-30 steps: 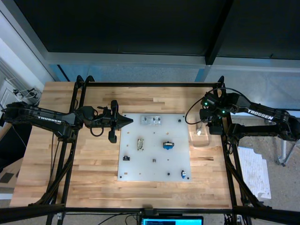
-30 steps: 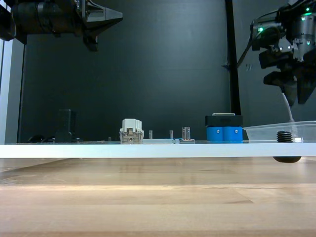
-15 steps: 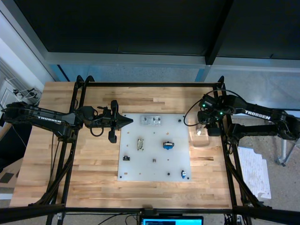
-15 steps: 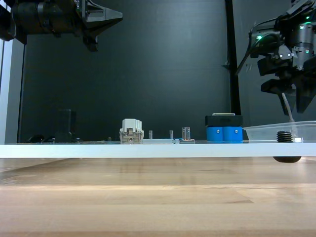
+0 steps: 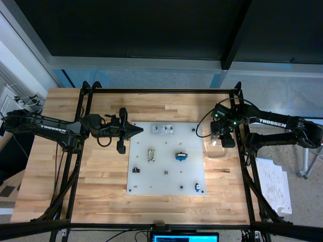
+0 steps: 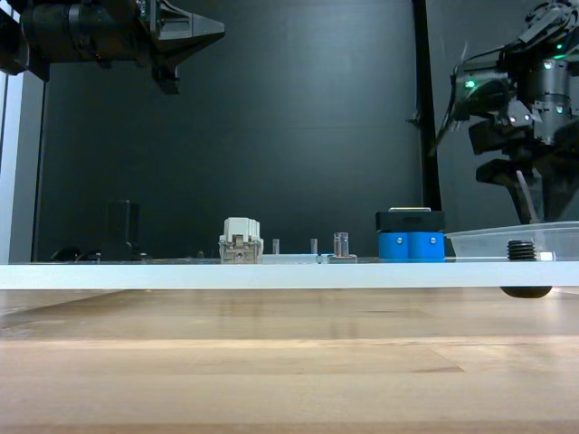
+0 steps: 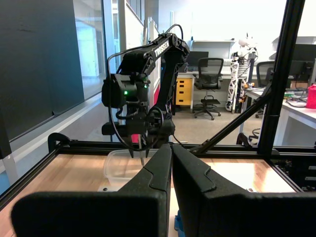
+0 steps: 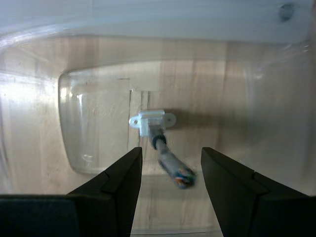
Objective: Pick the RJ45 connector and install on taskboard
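1. Right wrist view: the RJ45 connector (image 8: 150, 120) is lying on the floor of the clear tray (image 8: 74, 148), with a short stub of cable (image 8: 172, 169) trailing from it; the right pincer (image 8: 171, 149) is hanging over it with its fingers spread wide and holding nothing; the pick is not yet made.
2. High view: the right pincer is reaching down over the clear tray, which is sitting on the wooden surface (image 5: 96, 176) just beside the right edge of the taskboard (image 5: 156, 179); the left pincer (image 5: 137, 130) is hovering at the taskboard's left edge, well apart from the tray.
3. Low view: the right pincer is pointing down with its tips near the tray's rim; whether they are inside, I cannot tell; the left pincer is hanging high above the taskboard.
4. Left wrist view: the left pincer's fingers are pressing together, empty; by my judgement nearly everything is waiting to be done: gripping the plug, lifting it, carrying it across and seating it on the taskboard.
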Tool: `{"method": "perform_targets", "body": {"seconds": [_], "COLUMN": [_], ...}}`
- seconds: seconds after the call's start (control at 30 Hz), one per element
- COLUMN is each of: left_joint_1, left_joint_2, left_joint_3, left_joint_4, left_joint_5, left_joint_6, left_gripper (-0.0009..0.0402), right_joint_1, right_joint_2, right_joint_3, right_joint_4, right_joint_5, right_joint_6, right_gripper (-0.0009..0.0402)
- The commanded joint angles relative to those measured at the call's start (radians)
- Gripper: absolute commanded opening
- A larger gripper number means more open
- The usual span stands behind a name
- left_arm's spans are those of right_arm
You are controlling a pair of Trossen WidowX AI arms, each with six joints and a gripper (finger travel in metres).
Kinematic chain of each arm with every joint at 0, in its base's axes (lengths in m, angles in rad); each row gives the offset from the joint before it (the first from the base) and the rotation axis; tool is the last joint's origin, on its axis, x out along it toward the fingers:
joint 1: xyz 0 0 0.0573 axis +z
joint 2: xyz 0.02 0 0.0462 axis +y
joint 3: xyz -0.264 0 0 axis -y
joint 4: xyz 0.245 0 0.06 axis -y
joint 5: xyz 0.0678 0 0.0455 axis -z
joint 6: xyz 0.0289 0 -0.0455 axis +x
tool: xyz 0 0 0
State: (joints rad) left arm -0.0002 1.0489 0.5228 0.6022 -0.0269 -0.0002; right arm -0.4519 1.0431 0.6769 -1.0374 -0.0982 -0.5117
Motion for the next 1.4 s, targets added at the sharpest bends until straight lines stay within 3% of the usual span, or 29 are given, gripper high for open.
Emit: {"method": "perform_targets", "body": {"seconds": [0.03,0.67,1.4], "left_joint_1": [0.000,0.000,0.000], "left_joint_2": [0.000,0.000,0.000], "left_joint_3": [0.000,0.000,0.000], "left_joint_4": [0.000,0.000,0.000], "left_joint_5": [0.000,0.000,0.000], "left_joint_6": [0.000,0.000,0.000], "left_gripper": [0.0000,0.0000,0.0000], "right_joint_1": [0.022,0.054,0.062], "right_joint_2": [0.000,0.059,0.058], "right_joint_3": [-0.007,-0.014,0.017], "right_joint_4": [0.021,0.064,0.033], "right_joint_5": [0.000,-0.008,-0.008], "right_joint_6": [0.007,0.017,0.059], "right_gripper": [0.0165,0.0161,-0.0001]}}
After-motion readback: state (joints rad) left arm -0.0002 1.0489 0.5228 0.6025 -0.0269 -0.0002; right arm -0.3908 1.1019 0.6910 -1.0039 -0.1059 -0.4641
